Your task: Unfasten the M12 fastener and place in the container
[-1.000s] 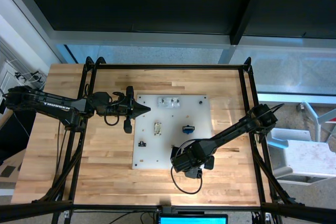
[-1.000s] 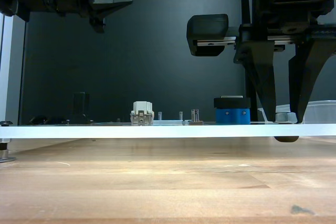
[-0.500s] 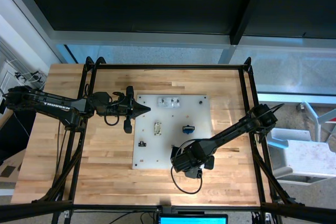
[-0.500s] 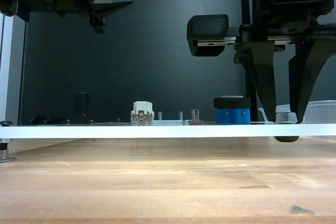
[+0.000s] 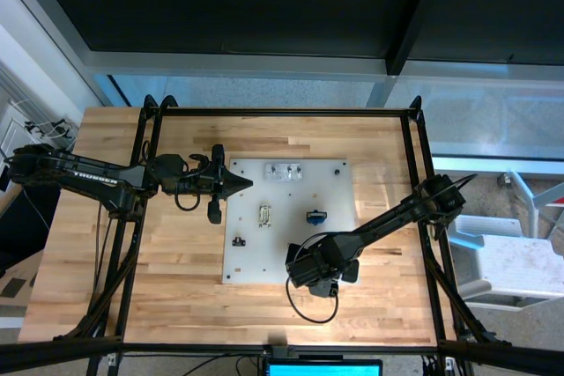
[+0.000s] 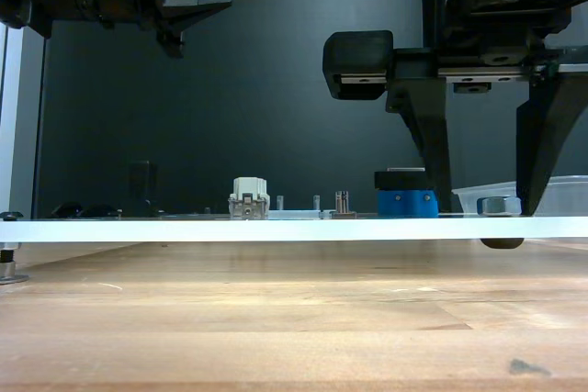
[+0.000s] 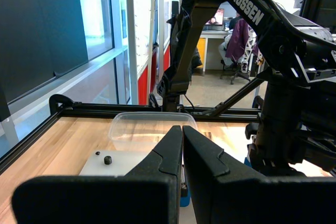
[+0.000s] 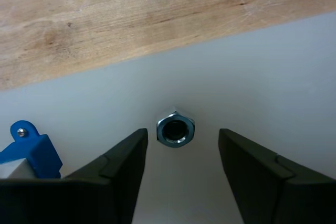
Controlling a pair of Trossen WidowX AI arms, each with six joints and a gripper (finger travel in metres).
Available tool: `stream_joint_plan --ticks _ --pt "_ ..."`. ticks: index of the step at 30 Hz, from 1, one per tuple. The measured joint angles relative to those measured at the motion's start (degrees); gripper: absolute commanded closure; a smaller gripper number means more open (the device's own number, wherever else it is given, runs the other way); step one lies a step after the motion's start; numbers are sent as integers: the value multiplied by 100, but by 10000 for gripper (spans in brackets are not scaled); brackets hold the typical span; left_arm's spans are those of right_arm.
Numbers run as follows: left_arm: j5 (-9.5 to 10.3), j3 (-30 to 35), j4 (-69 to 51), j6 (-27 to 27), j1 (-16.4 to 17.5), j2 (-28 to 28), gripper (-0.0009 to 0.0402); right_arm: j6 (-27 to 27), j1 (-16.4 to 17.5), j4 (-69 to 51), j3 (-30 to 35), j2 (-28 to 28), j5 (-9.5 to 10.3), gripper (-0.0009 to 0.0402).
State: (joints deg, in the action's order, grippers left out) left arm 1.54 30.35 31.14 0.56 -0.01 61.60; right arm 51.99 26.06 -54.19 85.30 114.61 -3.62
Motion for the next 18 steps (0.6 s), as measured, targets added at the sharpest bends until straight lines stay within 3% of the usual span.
stream_joint_plan --ticks 4,7,11,13,18 --pt "0 2 0 -2 0 0 393 -63 20 -105 2 -92 48 173" --pt "0 2 0 -2 0 0 393 -608 22 -234 20 -254 81 182" --pt "2 2 0 -2 0 0 393 -2124 17 -251 20 -544 243 228" --pt "2 0 0 0 0 0 393 -3067 17 -245 20 -706 345 266" --pt "0 2 0 0 0 0 393 -5298 20 -203 4 -962 380 381"
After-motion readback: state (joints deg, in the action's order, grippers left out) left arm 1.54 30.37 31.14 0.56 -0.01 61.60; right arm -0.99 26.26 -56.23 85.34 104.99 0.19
